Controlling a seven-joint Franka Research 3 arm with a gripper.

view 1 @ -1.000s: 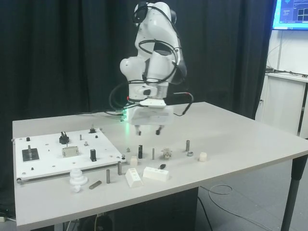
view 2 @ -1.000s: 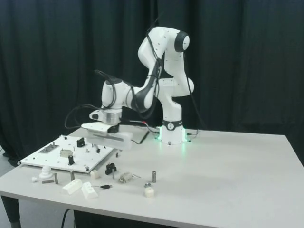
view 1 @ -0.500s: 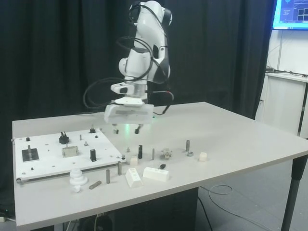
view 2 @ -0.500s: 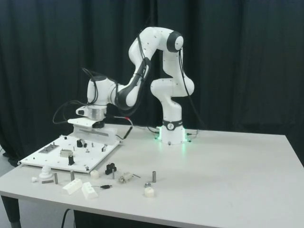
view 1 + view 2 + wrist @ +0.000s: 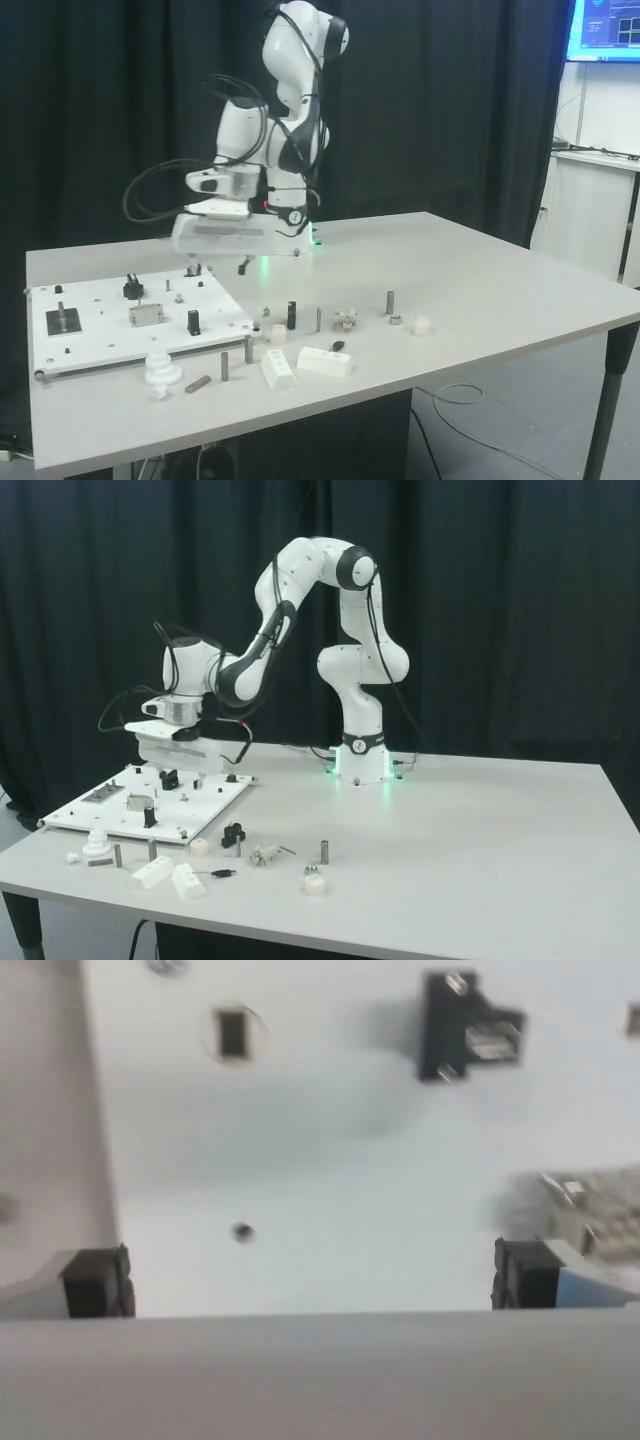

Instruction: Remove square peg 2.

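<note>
A white board lies on the left part of the grey table. On it stand a black upright block, a black connector-like part, a grey metal fitting and a pin on a dark base. Which of these is square peg 2 I cannot tell. My gripper hangs open above the board's far right part, holding nothing. Below it the wrist view shows bare board with a small rectangular hole.
Loose parts lie on the table to the right of and in front of the board: two white blocks, a black peg, grey pins, a small white cylinder and a white knob. The arm's base glows green at the back.
The arm has swung left, carrying the gripper from above the loose parts to above the board's far right part. The fingers have stayed open and nothing was picked up.
</note>
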